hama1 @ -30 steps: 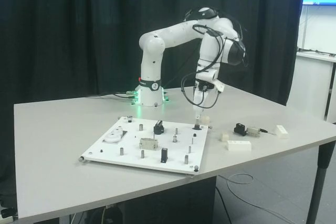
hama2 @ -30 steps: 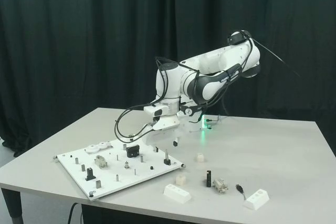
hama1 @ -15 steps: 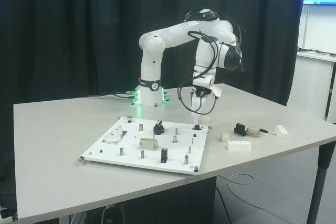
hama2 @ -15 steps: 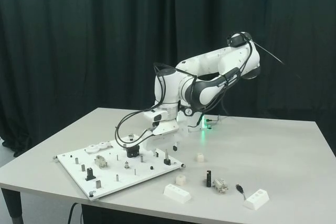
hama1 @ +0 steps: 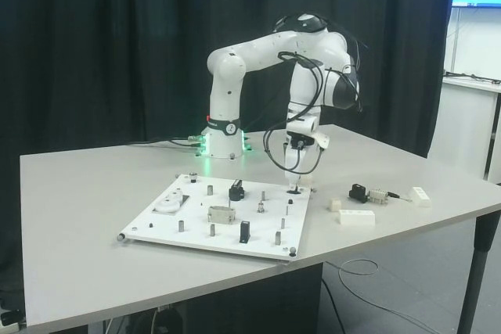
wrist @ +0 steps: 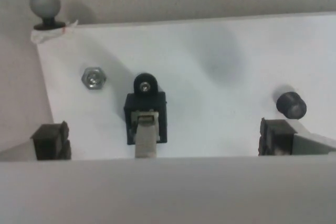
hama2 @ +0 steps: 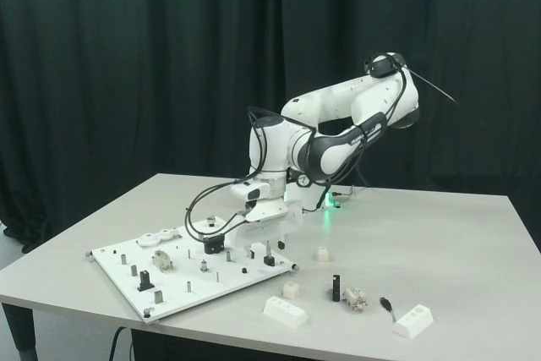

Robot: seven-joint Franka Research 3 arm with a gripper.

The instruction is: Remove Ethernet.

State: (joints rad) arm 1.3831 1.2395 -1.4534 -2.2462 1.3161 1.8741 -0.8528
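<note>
On the grey bench (hama1: pixel 78 193), the open gripper (hama1: pixel 295 168) hovers above the board's Ethernet plug (wrist: pixel 146 132); next it must descend and clamp.

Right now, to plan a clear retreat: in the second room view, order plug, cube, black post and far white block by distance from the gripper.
1. Plug, directly below the gripper.
2. Cube, on the table close by.
3. Black post, nearer the front edge.
4. Far white block, at the front edge.

white arm (hama1: pixel 258 44) | black cables (hama1: pixel 275 134) | green base light (hama1: pixel 205 146)
</note>
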